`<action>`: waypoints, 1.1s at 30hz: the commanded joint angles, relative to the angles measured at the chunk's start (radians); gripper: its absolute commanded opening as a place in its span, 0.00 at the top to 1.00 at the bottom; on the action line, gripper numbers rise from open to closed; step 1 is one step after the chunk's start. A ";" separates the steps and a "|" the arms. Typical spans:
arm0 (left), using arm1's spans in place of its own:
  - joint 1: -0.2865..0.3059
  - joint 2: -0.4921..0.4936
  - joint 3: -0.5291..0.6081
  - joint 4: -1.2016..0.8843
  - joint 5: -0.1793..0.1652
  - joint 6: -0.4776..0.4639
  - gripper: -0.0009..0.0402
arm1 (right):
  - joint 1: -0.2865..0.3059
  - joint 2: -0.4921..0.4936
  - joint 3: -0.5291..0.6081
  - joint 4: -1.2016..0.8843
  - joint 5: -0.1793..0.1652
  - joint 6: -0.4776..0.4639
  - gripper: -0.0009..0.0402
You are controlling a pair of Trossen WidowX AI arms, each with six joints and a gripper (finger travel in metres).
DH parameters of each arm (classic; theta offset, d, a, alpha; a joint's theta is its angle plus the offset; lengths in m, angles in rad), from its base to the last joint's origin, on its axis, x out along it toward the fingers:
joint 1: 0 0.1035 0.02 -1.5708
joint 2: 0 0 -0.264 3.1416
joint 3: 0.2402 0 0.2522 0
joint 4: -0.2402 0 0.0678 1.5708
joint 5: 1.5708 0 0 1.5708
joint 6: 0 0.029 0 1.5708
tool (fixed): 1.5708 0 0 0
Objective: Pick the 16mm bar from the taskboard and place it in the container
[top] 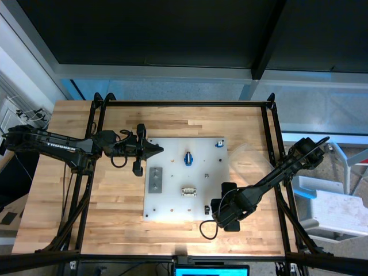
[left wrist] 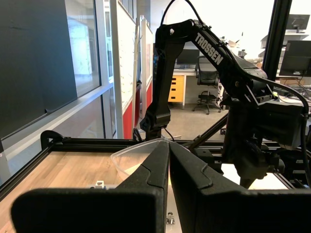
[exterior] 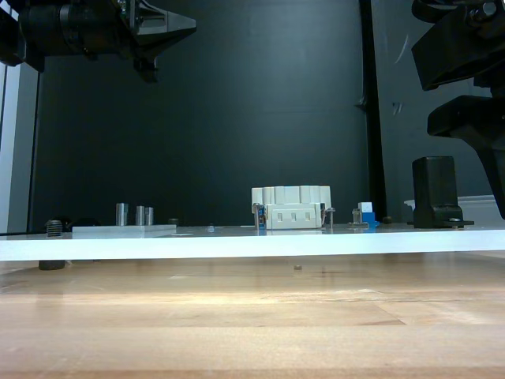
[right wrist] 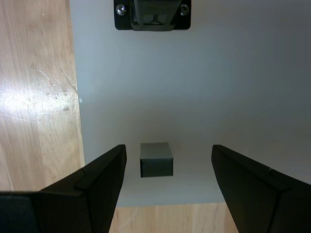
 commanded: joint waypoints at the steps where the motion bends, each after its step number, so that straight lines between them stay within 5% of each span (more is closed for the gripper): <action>1: 0.000 0.000 0.000 0.000 0.000 0.000 0.98 | 0.000 -0.001 0.000 -0.001 -0.002 0.000 0.40; 19: 0.000 0.000 0.000 0.000 0.000 0.000 0.98 | 0.000 -0.001 0.000 0.005 -0.018 0.001 0.77; 33: 0.000 0.000 0.000 0.000 0.000 0.000 0.98 | 0.000 -0.003 0.000 0.011 -0.032 0.001 0.93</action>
